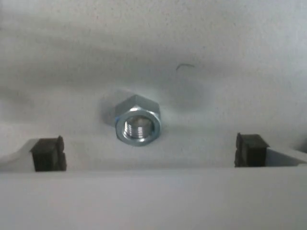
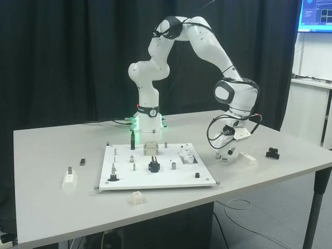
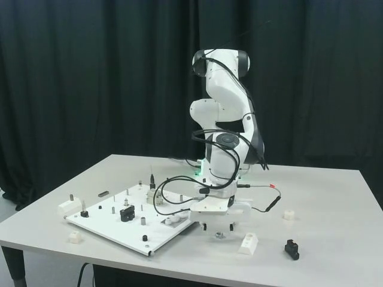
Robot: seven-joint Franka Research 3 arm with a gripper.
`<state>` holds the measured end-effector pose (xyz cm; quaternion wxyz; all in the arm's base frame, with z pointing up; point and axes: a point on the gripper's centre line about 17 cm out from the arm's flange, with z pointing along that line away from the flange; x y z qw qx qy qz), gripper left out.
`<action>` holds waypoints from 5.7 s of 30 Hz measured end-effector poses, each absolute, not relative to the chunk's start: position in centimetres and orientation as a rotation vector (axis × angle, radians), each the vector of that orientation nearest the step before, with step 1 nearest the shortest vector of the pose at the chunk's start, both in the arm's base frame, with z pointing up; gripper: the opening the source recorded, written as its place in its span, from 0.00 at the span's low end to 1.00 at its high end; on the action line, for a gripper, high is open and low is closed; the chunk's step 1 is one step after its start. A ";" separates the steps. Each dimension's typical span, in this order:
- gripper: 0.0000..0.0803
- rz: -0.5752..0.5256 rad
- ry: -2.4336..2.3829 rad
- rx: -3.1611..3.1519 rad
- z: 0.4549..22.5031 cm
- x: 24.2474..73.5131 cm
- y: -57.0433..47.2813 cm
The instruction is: Pick bolt 4.
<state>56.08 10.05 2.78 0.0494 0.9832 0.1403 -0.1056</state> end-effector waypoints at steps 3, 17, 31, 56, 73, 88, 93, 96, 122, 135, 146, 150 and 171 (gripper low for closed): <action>0.97 -0.339 0.425 2.991 3.4 56.2 10.0; 1.00 -0.343 0.442 2.987 4.8 56.9 10.2; 1.00 -0.310 0.447 2.993 5.6 57.5 10.5; 1.00 -0.199 0.515 2.997 3.7 56.9 9.4; 1.00 -0.074 0.530 3.031 2.9 55.4 10.5; 1.00 -0.081 0.480 3.065 2.3 55.2 10.7; 1.00 -0.071 0.485 3.065 2.1 55.4 10.9; 1.00 -0.064 0.489 3.066 1.8 55.6 11.0; 1.00 -0.078 0.497 3.074 0.5 55.7 11.2; 1.00 -0.086 0.496 3.074 0.2 55.6 10.9; 1.00 -0.090 0.491 3.077 -0.1 55.7 10.9; 1.00 -0.089 0.492 3.077 -0.1 55.7 10.9; 0.41 -0.073 0.488 3.080 -0.1 56.0 10.7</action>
